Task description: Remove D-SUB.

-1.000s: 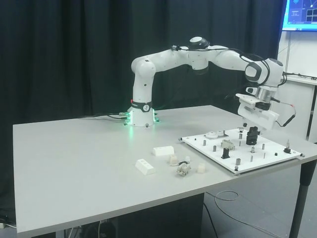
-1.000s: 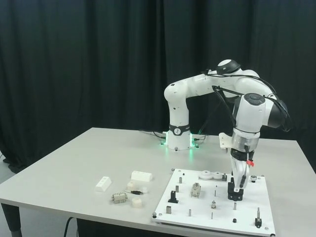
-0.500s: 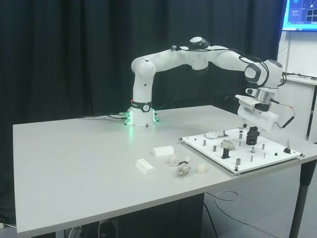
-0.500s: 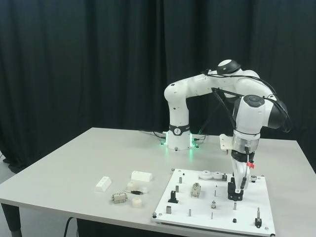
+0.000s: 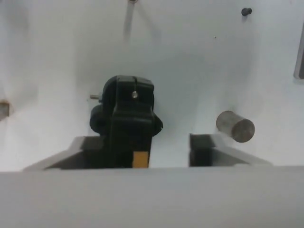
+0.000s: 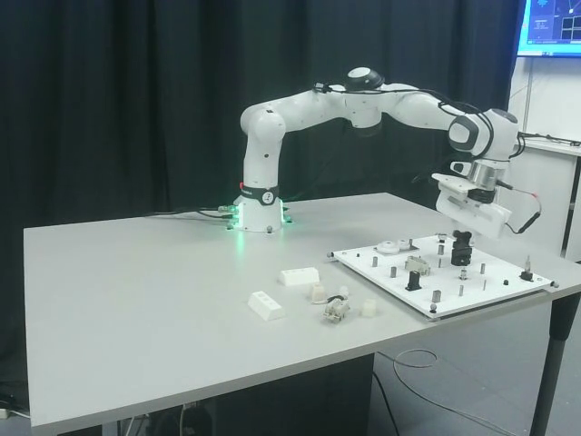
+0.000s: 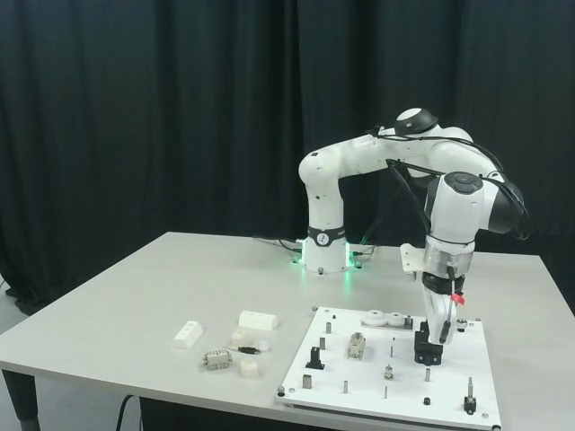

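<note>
The D-SUB is a black connector [image 5: 128, 116] standing upright on the white board [image 6: 490, 292], near the board's far right part [image 7: 428, 346]. My gripper [image 5: 145, 142] hangs just above it, tilted, and is open. In the wrist view the connector sits between the fingers: it lies against one finger [image 5: 90, 147], while the other finger [image 5: 202, 145] stands well apart from it. From the room views the gripper [image 6: 459, 232] [image 7: 437, 337] reaches down to the connector's top, and the white hand hides part of it.
The board [image 7: 359, 382] also carries several small grey pegs, one [image 5: 235, 126] close beside the gripper, two white gears [image 6: 392, 245], a black bracket [image 6: 413, 280] and a black part [image 6: 526, 271]. Left of the board lie two white blocks [image 6: 300, 275] [image 6: 266, 304] and small connectors [image 6: 336, 309].
The wrist has shifted slightly up and back over the connector. The connector stands in the same spot on the board.
</note>
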`<state>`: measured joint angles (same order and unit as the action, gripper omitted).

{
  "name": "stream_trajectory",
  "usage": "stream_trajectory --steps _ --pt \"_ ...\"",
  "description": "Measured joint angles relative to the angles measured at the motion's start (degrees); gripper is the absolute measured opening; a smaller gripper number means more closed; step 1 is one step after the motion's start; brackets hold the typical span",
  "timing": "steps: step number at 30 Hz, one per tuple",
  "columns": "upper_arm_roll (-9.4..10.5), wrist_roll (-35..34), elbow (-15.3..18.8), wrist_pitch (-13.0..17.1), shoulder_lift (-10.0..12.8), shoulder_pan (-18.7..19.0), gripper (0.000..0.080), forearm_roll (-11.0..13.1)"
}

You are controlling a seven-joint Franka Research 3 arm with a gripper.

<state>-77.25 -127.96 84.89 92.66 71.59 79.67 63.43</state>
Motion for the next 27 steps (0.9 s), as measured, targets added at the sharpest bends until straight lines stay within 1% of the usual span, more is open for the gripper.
stream_trajectory --steps 1,2,5,7,8,14,18,27 --pt "0.00 0.00 0.00 0.06 -0.01 0.00 0.0506 0.00" --pt "0.00 0.00 0.00 0.20 -0.01 0.00 0.0306 0.01" --pt "-0.02 -0.01 0.03 1.76 -0.02 -0.08 0.0306 0.01" --pt "-0.04 -0.01 0.13 1.80 -0.09 -0.10 0.0306 0.02" --pt "-0.06 -0.01 0.15 1.84 -0.11 -0.10 0.0162 0.02" --pt "-0.39 0.25 0.24 2.23 -0.11 -0.03 0.0162 -0.40" --pt "-0.77 1.25 0.24 3.18 -0.19 -0.01 0.0164 -1.00" --pt "-2.29 1.63 0.24 3.21 -0.21 0.37 0.0155 -2.35"
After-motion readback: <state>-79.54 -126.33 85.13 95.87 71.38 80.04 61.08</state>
